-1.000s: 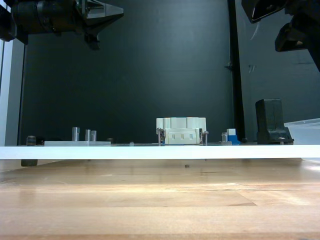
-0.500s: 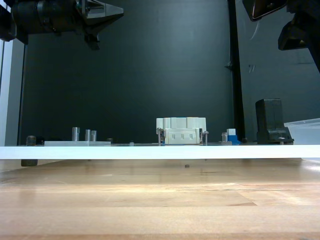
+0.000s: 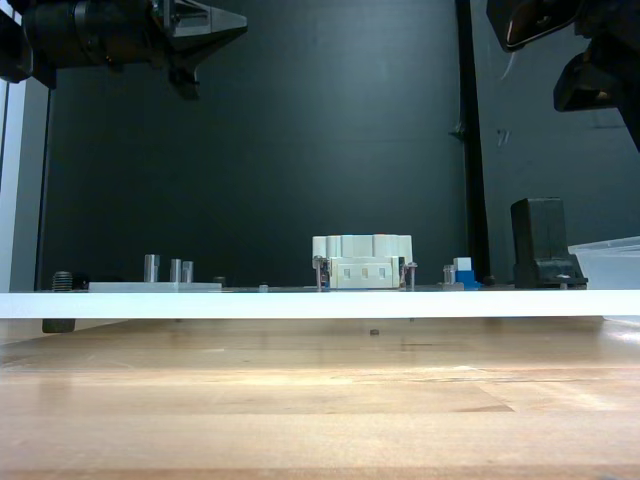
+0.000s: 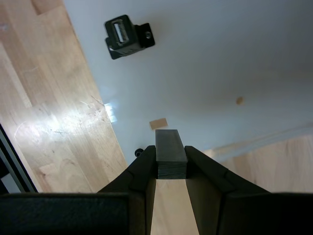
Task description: Pick the 16mm bar and place in it's hole on the taskboard
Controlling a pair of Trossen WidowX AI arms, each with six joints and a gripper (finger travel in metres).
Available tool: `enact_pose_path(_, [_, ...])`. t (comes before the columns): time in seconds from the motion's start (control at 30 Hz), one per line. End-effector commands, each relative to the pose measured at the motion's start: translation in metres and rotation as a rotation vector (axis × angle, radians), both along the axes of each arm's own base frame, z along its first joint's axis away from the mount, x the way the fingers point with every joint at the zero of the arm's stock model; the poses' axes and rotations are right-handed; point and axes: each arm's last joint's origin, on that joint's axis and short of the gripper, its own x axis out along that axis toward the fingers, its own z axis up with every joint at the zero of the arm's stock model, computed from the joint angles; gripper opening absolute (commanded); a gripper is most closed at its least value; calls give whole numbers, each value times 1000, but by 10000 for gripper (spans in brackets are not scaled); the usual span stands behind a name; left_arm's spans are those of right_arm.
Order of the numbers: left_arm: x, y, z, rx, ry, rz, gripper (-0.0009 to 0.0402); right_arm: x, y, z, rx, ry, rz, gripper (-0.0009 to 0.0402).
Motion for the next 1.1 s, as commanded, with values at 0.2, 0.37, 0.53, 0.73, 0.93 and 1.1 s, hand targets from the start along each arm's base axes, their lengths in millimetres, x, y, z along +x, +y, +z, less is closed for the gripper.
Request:
enact_pose_path(0.2, [0,0,0,0,0,0,0,5,9,-17,-19,31,46,0])
enact_pose_path(0.37, [0,0,0,0,0,0,0,7,11,-20,-16,30,45,0])
enact_pose_path(0.53, [0,0,0,0,0,0,0,6,12,-20,-18,30,50,0])
enact_pose_path(0.73, [0,0,0,0,1,0,0,5,11,-22,-24,33,63,0])
enact_pose_path(0.93, [0,0,0,0,0,0,0,4,10,-27,-40,38,86,0])
enact_pose_path(1.1, [0,0,0,0,0,0,0,5,11,-32,-32,22,99,0])
